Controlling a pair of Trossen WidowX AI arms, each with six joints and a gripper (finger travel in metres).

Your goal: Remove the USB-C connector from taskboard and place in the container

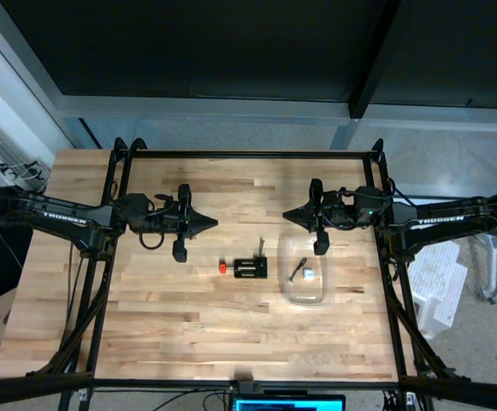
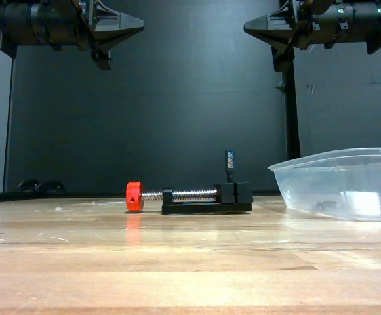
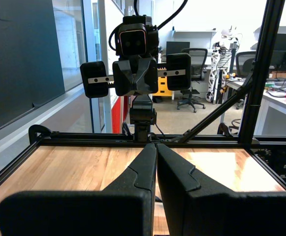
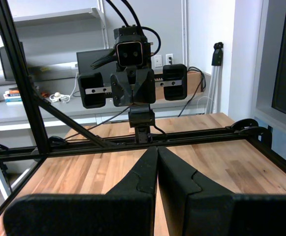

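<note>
The left end effector (image 1: 215, 223) and right end effector (image 1: 286, 214) hang high, fingers together, empty. Below the right one, the USB-C connector (image 1: 297, 271) lies inside the container (image 1: 306, 300), off the taskboard (image 1: 250, 268), so the task looks finished.

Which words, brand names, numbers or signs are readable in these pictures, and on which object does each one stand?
"TROSSEN": on the black left arm; the left gripper is shut, raised over the wooden table.
"TROSSEN": on the black right arm; the right gripper is shut, raised near the clear plastic container.
Bluish mark on the thin upright pin at the black taskboard: too small to read.
</note>
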